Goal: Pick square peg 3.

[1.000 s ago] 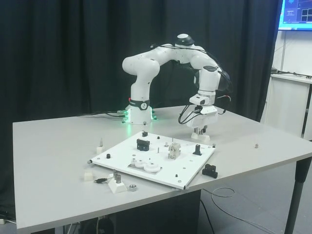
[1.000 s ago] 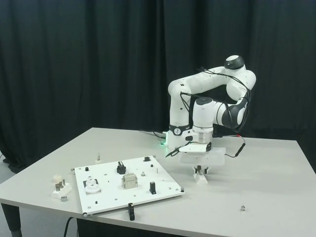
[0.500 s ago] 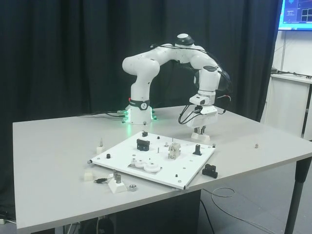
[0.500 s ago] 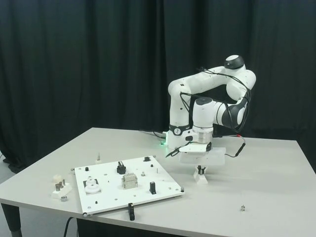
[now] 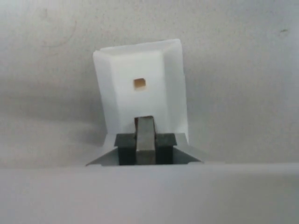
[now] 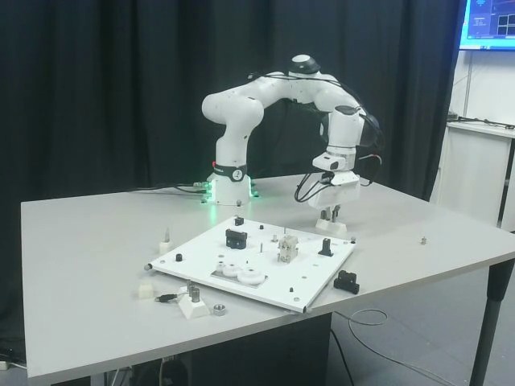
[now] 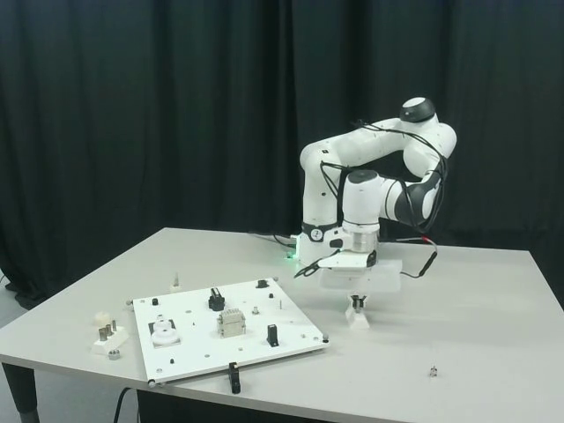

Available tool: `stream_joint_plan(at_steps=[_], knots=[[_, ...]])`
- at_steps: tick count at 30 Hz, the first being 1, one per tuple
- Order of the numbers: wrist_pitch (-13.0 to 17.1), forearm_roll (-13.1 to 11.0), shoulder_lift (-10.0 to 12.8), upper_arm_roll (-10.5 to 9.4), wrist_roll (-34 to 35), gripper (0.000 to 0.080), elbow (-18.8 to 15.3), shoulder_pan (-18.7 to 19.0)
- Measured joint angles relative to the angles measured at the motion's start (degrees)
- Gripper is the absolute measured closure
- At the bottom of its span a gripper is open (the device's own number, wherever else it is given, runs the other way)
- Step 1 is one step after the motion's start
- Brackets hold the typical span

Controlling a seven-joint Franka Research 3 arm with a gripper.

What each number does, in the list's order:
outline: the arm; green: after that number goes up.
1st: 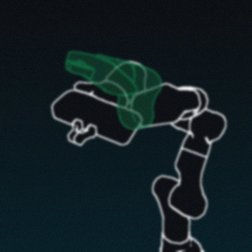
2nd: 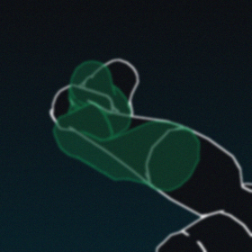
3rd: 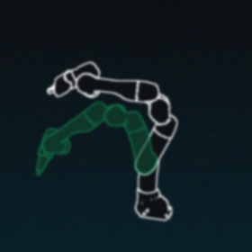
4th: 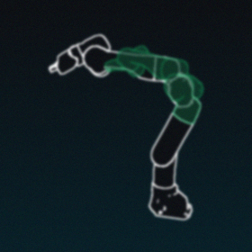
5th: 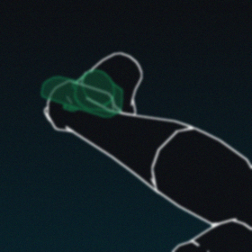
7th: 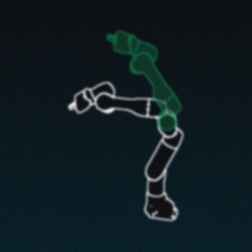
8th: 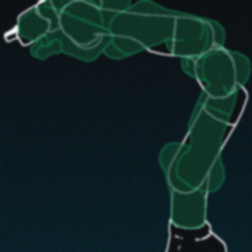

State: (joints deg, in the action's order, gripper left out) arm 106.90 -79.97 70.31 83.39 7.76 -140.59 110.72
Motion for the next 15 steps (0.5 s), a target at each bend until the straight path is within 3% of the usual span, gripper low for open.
stream_joint_plan(at_steps=[15], knots=[[-4.3,4.7,-0.6,5.72,0.0,0.0728,0.0,0.6]])
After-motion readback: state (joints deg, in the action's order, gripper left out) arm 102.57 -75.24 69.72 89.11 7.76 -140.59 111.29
